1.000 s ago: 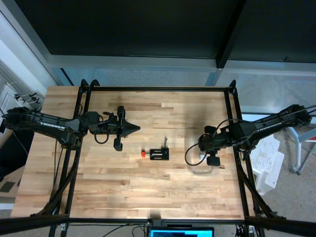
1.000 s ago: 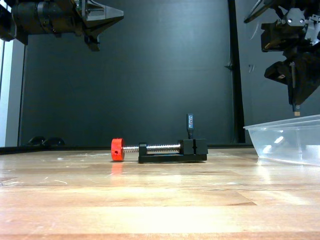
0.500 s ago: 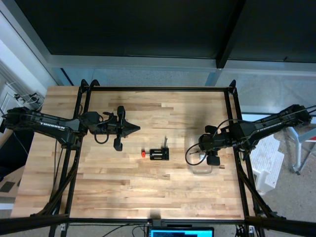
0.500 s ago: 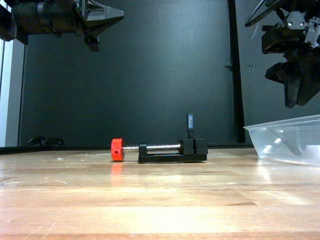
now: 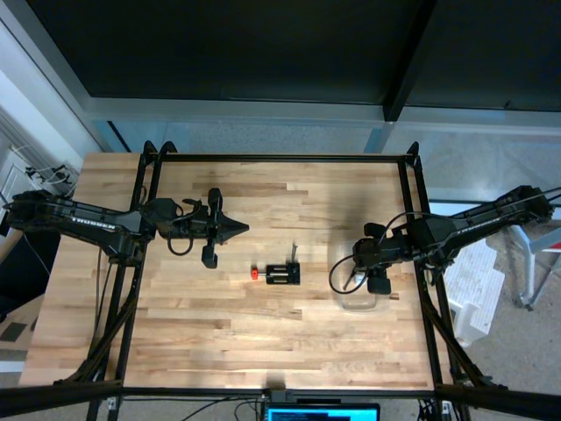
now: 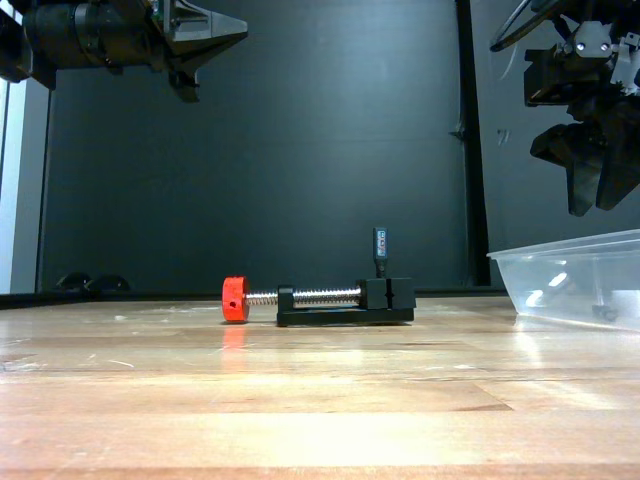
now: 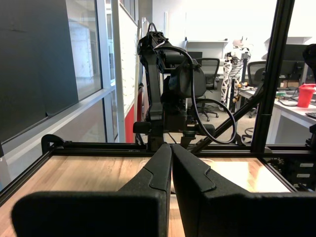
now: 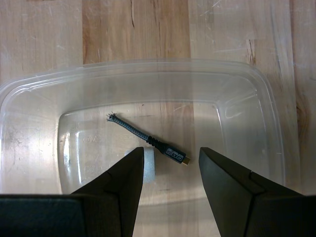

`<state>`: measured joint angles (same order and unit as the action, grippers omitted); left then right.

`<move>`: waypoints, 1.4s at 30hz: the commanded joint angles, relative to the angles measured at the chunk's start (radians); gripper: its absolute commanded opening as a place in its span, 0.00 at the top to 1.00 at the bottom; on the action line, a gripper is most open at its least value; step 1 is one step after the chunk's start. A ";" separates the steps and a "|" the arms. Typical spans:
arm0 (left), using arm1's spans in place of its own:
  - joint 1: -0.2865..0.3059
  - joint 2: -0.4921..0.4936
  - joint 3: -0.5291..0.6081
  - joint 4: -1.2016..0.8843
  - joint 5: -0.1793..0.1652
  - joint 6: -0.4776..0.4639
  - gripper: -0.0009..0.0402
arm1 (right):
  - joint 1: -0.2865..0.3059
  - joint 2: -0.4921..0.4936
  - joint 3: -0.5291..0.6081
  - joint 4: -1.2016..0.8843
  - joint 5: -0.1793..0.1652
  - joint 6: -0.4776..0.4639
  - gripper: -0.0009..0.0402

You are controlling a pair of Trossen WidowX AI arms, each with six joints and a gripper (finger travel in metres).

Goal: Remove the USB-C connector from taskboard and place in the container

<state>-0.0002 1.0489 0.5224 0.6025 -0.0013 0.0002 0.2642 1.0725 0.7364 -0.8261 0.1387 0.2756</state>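
USB-C connector (image 8: 159, 146) lies flat on the floor of the container (image 8: 237, 123), short braided cable stub trailing off one end, nothing gripping it. A small white piece (image 8: 149, 160) sits on the container floor too, just beside the plug and partly hidden by one claw finger. The container is clear plastic and sits on the tabletop (image 5: 219, 333) toward the right side.

Right claw (image 6: 592, 200) hangs directly above the container, pointing down, fingers spread apart and empty. It is clear of the rim in the low view.

Taskboard (image 6: 345, 303) is near the tabletop's center, left of the container and apart from it, with its red-orange knob (image 6: 234, 299) at the end facing away from the container. A thin dark upright stub (image 6: 380, 247) stands up from the end of the taskboard nearer the container.

Left claw (image 7: 171, 146) is raised high over the left part of the tabletop, well apart from the taskboard. It is held level and points toward the right arm, fingers pressed together with nothing between them.
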 commanded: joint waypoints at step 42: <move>0.000 0.000 0.000 0.000 0.000 0.000 0.98 | -0.243 -0.073 0.000 0.946 -0.167 -0.288 0.98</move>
<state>-0.0002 1.0489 0.5224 0.6029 -0.0013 0.0002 0.0204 0.9936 0.7368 0.0956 -0.0299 -0.0113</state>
